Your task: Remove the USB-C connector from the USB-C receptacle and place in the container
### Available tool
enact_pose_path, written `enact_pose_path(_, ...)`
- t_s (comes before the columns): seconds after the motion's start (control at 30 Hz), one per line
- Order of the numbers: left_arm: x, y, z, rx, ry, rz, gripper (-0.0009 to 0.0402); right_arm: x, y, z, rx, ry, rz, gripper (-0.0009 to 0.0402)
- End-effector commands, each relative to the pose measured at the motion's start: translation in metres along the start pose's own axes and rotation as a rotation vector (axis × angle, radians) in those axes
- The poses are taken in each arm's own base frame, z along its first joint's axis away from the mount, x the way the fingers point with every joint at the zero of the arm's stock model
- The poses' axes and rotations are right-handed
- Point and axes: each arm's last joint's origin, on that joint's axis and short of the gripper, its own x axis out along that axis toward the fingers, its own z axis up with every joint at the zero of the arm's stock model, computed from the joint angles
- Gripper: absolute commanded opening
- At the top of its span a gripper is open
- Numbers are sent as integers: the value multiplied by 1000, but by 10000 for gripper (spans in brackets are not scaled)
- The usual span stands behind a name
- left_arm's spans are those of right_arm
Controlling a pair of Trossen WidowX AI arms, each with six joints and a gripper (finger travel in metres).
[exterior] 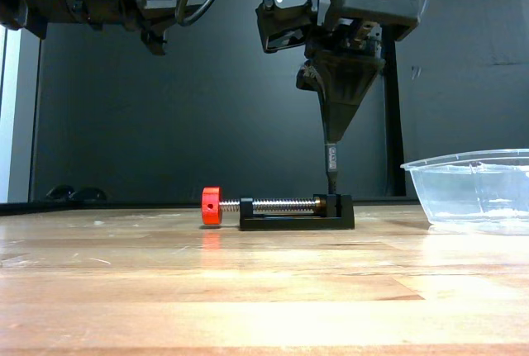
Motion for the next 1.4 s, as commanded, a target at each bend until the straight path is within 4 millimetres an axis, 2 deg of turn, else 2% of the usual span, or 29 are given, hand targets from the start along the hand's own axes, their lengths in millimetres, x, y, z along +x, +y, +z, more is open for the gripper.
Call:
enact_pose_path(0.03, 0, 0, 0, 0, 0, 0, 0, -1, 0, 0, 0, -4, 3, -1)
enact_pose_path(0.33, 0, 0, 0, 0, 0, 0, 0, -4, 0, 0, 0, -10, 4, 0)
enact_pose_path(0.8, 0, 0, 0, 0, 0, 0, 0, -45, -4, -4, 8, -104, 17, 0)
enact_pose_path(1.0, 0, 0, 0, 0, 0, 0, 0, -48, -4, -7, 13, -101, 17, 0)
enact_pose_path(1.2, 0, 0, 0, 0, 0, 0, 0, -58, 3, -29, 23, -106, 27, 0)
enact_pose_path(1.4, 0, 0, 0, 0, -1, 0, 0, -63, 12, -62, 5, -97, 38, 0)
